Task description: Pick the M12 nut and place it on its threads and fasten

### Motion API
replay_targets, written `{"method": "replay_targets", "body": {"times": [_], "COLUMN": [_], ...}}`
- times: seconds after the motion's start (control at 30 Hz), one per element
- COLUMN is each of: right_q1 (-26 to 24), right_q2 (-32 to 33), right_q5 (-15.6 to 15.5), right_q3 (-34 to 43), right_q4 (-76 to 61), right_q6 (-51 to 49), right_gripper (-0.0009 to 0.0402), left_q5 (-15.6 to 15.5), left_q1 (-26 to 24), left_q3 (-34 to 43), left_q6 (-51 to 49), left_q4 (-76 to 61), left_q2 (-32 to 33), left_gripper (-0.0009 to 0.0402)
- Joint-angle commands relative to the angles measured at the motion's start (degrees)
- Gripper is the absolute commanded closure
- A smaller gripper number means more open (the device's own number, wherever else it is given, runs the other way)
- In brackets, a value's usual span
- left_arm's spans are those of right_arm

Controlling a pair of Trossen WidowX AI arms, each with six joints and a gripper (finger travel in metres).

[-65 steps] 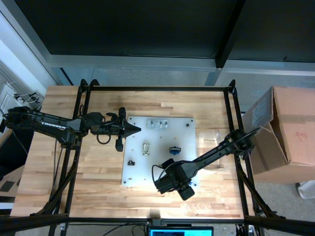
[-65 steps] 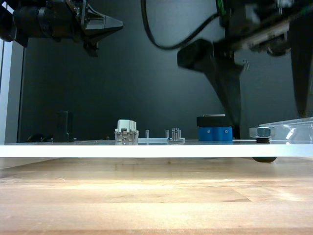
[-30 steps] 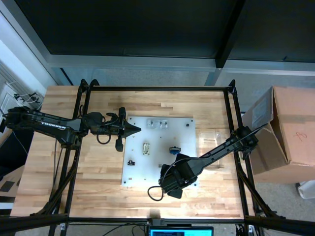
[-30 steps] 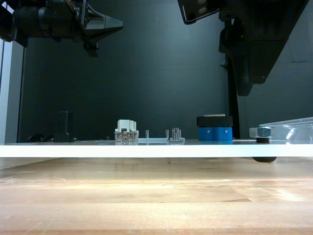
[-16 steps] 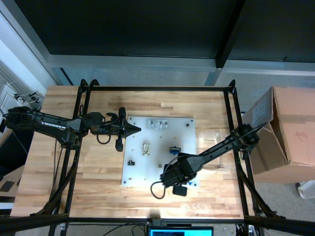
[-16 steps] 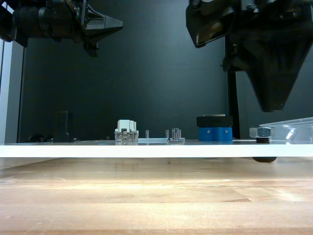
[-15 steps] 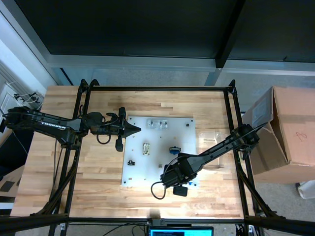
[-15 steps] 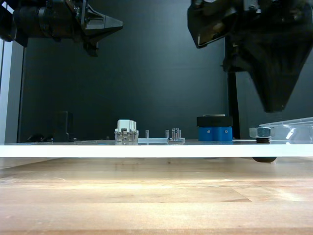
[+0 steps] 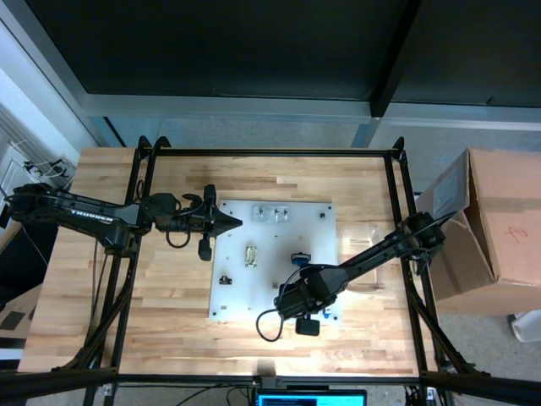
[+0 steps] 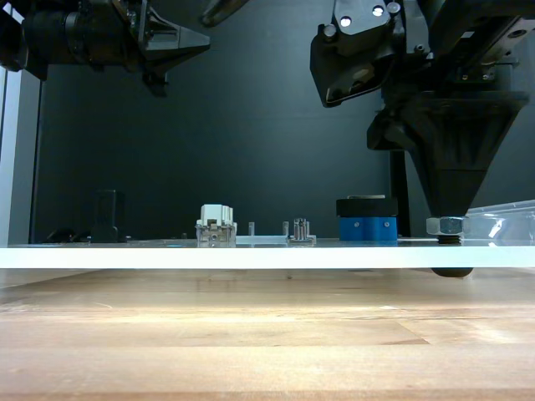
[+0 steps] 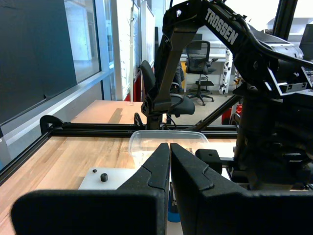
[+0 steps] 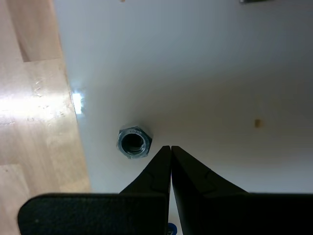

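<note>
The silver M12 nut (image 10: pixel 450 225) sits on its stud, with black ribs (image 10: pixel 450 239) showing just below it, near the near right edge of the white board (image 10: pixel 251 255). My right gripper (image 10: pixel 449 214) points straight down with its tip just above the nut. In the right wrist view the nut (image 12: pixel 133 143) lies free beside the gripper (image 12: pixel 170 147), whose fingers are shut with nothing between them. In the high view the right arm (image 9: pixel 303 296) covers the nut. My left gripper (image 9: pixel 230 223) hangs shut, high over the board's far left edge.
A clear tray (image 9: pixel 362 238) stands off the board's right side; its wall (image 10: pixel 501 219) shows behind the stud. A blue block (image 10: pixel 366 227), a grey connector (image 10: pixel 215 230) and small posts (image 10: pixel 300 229) stand mid-board. A cardboard box (image 9: pixel 490 228) is at the far right.
The right gripper's fingers have come together and it has turned and dropped to the right, until its tip hangs just over the nut. The nut and left arm have not moved.
</note>
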Motion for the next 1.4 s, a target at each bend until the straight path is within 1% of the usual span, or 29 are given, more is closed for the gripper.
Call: {"method": "replay_targets", "body": {"times": [0.03, 0.07, 0.1, 0.13, 0.17, 0.23, 0.4, 0.47, 0.67, 0.87, 0.9, 0.93, 0.97, 1.0, 1.03, 1.07, 1.1, 1.23, 1.33, 1.4], "right_q1": [0.0, 0.0, 0.0, 0.0, 0.0, 0.0, -0.1, -0.3, -0.4, -0.3, -0.3, -0.3, -0.4, -0.3, -0.4, -0.3, -0.3, -0.4, -0.4, -0.5], "right_q2": [0.1, 0.0, 0.0, 0.0, -0.1, -0.3, -0.7, -1.0, -0.8, -0.8, -0.8, -0.9, -0.9, -1.0, -1.1, -1.2, -1.2, -1.3, -1.3, -1.4], "right_q5": [-9.7, -12.9, -14.7, -15.5, -15.1, -12.7, -4.1, -1.8, 0.4, 0.2, -0.3, -2.4, -6.8, -12.0, -15.6, -16.9, -16.3, -10.4, -4.0, -1.1], "right_q3": [0.0, 0.0, 0.0, 0.0, 0.0, 0.0, 0.5, 0.5, 0.1, -1.2, -1.2, -1.2, -1.2, -1.2, -1.2, -1.2, -1.2, -1.2, -1.2, -1.2], "right_q4": [0.8, 0.6, 0.3, 0.3, 0.2, -0.1, -2.1, -2.1, -0.2, 2.9, 2.6, 2.1, 1.8, 1.4, 0.9, 0.4, 0.2, -0.6, -0.6, -0.5], "right_q6": [-4.2, -5.4, -6.0, -6.2, -6.4, -6.1, -5.0, -4.2, -3.8, -3.9, -4.0, -4.3, -5.2, -6.5, -7.3, -7.4, -7.2, -7.2, -5.7, -3.9], "right_gripper": [0.0393, 0.0394, 0.0393, 0.0393, 0.0393, 0.0393, 0.0393, 0.0393, 0.0393, 0.0393, 0.0393, 0.0393, 0.0393, 0.0393, 0.0393, 0.0393, 0.0393, 0.0393, 0.0393, 0.0393], "left_q5": [0.0, 0.0, 0.0, 0.0, 0.0, 0.0, 0.0, 0.0, 0.0, 0.0, 0.0, 0.0, 0.0, 0.0, 0.0, 0.0, 0.0, 0.0, 0.0, 0.0], "left_q1": [0.0, 0.0, 0.0, 0.0, 0.0, 0.0, 0.0, 0.0, 0.0, 0.0, 0.0, 0.0, 0.0, 0.0, 0.0, 0.0, 0.0, 0.0, 0.0, 0.0], "left_q3": [0.0, 0.0, 0.0, 0.0, 0.0, 0.0, 0.0, 0.0, 0.0, 0.0, 0.0, 0.0, 0.0, 0.0, 0.0, 0.0, 0.0, 0.0, 0.0, 0.0], "left_q6": [0.0, 0.0, 0.0, 0.0, 0.0, 0.0, 0.0, 0.0, 0.0, 0.0, 0.0, 0.0, 0.0, 0.0, 0.0, 0.0, 0.0, 0.0, 0.0, 0.0], "left_q4": [0.0, 0.0, 0.0, 0.0, 0.0, 0.0, 0.0, 0.0, 0.0, 0.0, 0.0, 0.0, 0.0, 0.0, 0.0, 0.0, 0.0, 0.0, 0.0, 0.0], "left_q2": [0.0, 0.0, 0.0, 0.0, 0.0, 0.0, 0.0, 0.0, 0.0, 0.0, 0.0, 0.0, 0.0, 0.0, 0.0, 0.0, 0.0, 0.0, 0.0, 0.0], "left_gripper": [0.0393, 0.0393, 0.0393, 0.0393, 0.0393, 0.0393, 0.0393, 0.0393, 0.0393, 0.0393, 0.0393, 0.0393, 0.0393, 0.0393, 0.0393, 0.0393, 0.0393, 0.0393, 0.0393, 0.0393]}}
